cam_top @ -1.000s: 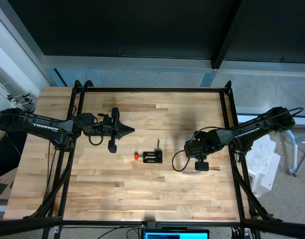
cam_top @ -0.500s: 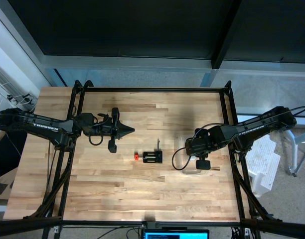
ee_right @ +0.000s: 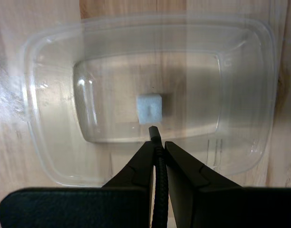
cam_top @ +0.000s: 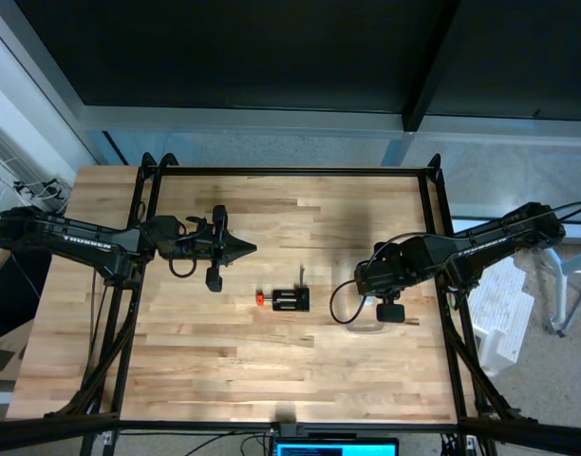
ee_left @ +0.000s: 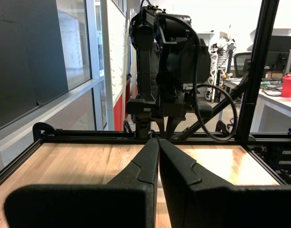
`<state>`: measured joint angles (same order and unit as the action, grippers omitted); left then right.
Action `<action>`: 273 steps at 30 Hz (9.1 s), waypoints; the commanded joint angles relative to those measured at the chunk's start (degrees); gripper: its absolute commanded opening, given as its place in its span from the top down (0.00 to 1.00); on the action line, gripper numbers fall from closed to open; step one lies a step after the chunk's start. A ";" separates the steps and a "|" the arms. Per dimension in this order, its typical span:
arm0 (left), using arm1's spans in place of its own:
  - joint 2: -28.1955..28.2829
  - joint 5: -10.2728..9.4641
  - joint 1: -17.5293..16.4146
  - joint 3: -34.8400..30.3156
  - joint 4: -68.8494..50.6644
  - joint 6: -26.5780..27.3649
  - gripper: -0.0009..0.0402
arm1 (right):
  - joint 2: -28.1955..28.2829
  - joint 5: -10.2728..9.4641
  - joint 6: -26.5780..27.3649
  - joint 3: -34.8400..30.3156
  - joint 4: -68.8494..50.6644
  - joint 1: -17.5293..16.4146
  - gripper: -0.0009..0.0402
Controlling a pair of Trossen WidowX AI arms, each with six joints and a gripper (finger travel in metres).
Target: Pick the USB-C connector and install on taskboard
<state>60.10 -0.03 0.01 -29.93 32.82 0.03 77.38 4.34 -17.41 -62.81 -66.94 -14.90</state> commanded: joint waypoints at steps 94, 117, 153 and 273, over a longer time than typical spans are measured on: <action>0.02 0.00 0.00 -0.02 0.02 0.00 0.98 | 39.41 1.70 2.45 -44.57 -4.57 5.38 0.98; 0.02 0.00 0.00 -0.02 0.02 0.00 0.98 | 39.43 2.12 2.23 -43.56 -4.09 5.25 0.98; 0.00 0.00 0.00 -0.02 0.02 0.00 0.98 | 39.43 1.90 2.05 -42.64 -3.04 5.11 0.98; 0.02 0.00 0.00 -0.02 0.02 0.00 0.98 | 38.51 1.86 2.71 -41.48 -2.16 4.92 0.98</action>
<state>60.10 -0.03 0.01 -29.95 32.82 0.03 115.87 6.26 -14.72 -104.29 -69.10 -9.96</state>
